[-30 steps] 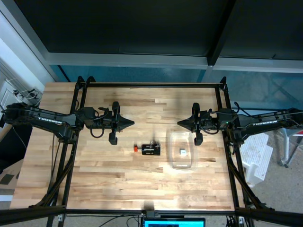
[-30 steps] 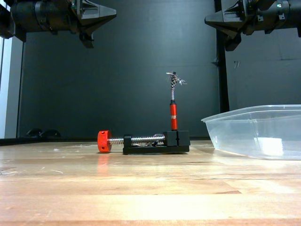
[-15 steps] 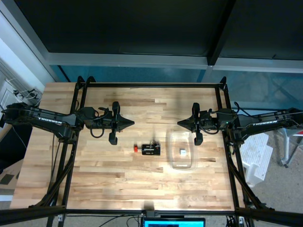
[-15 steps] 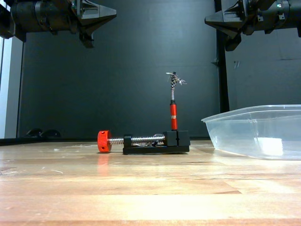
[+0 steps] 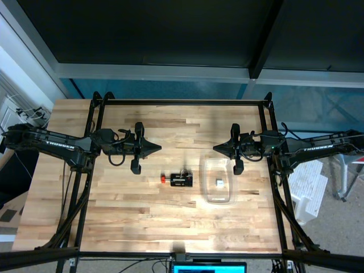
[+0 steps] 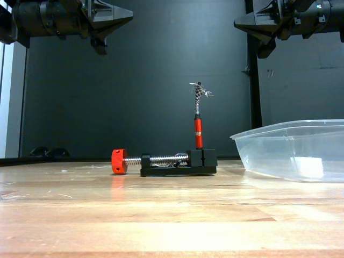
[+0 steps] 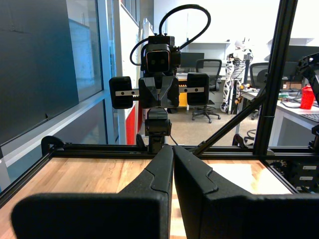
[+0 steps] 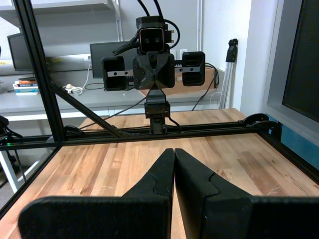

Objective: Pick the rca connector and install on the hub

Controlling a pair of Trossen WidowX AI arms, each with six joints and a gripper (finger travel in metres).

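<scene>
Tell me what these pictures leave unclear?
- High view: the red plug on the black block is too small to make out.
- Low view: the clear tray blurs the white cube inside it.
- Wrist views: left gripper and right gripper, both shut, high above the table, face each other; block and tray lie out of frame.

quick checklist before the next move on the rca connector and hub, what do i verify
1. rca connector located: ok, it stands upright on the block end of the hub, opposite the red knob.
2. Connector fully seated: cannot tell.
3. left gripper ready to grasp: not ok, shut and empty, raised high to the left of the hub.
4. right gripper ready to grasp: not ok, shut and empty, raised high near the clear tray.
5. Tray apart from hub: ok, it sits to the hub's right and holds only a white cube.
</scene>
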